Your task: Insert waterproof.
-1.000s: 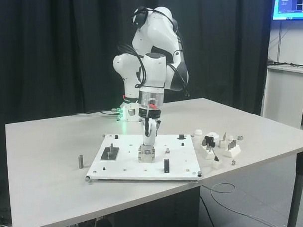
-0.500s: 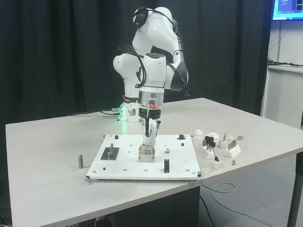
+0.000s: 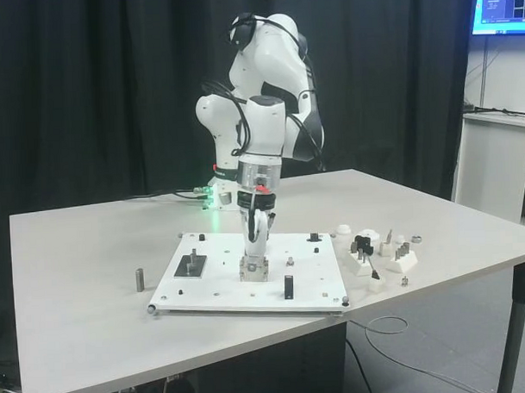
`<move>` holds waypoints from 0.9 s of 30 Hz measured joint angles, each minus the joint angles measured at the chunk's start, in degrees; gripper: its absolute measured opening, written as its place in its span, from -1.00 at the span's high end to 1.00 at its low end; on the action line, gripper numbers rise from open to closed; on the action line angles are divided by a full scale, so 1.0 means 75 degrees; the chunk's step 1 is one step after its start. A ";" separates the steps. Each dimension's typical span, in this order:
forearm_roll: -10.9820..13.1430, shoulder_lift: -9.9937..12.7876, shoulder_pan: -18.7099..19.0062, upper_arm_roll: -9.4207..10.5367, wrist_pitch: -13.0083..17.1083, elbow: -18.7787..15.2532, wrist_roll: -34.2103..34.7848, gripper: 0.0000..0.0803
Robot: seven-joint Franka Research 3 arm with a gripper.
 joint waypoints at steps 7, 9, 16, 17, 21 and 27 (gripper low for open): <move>-0.0005 0.0006 -0.0073 0.0003 0.0019 0.0040 -0.0104 -0.99; -0.0005 0.0007 -0.0096 0.0011 0.0052 0.0042 -0.0143 -0.99; -0.0005 0.0007 -0.0147 0.0033 0.0108 0.0057 -0.0151 -0.99; -0.0005 0.0007 -0.0147 0.0033 0.0108 0.0061 -0.0151 -0.99; -0.0005 0.0001 -0.0144 0.0034 0.0074 0.0087 -0.0151 -0.99; -0.0004 -0.0067 -0.0130 0.0057 -0.0269 0.0202 -0.0137 -0.99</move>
